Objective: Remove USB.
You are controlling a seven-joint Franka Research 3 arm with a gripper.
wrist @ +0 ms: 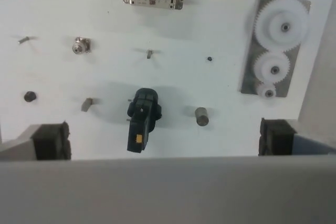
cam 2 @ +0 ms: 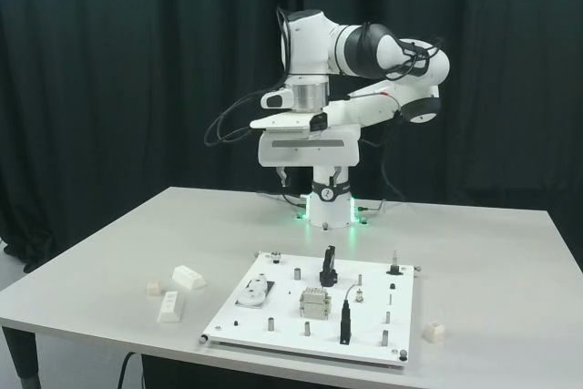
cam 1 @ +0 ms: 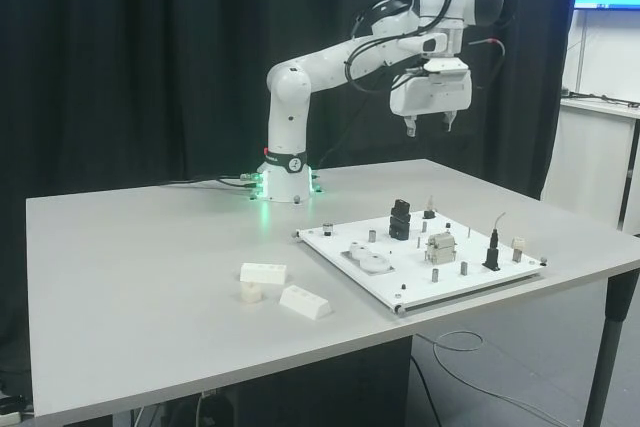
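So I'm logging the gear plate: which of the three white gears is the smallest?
The smallest gear sits at one end of the grey gear plate, beside the middle gear; the largest gear is at the other end.

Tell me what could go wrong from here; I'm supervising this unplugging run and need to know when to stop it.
1. The pincer hangs open, high above the white board. Coming down that wide, its fingers could strike the small pegs on either side of the black plug.
2. If the plug sits tight, pulling may lift the board; no fastening shows.
3. The cabled plug nearby could be mistaken for it.
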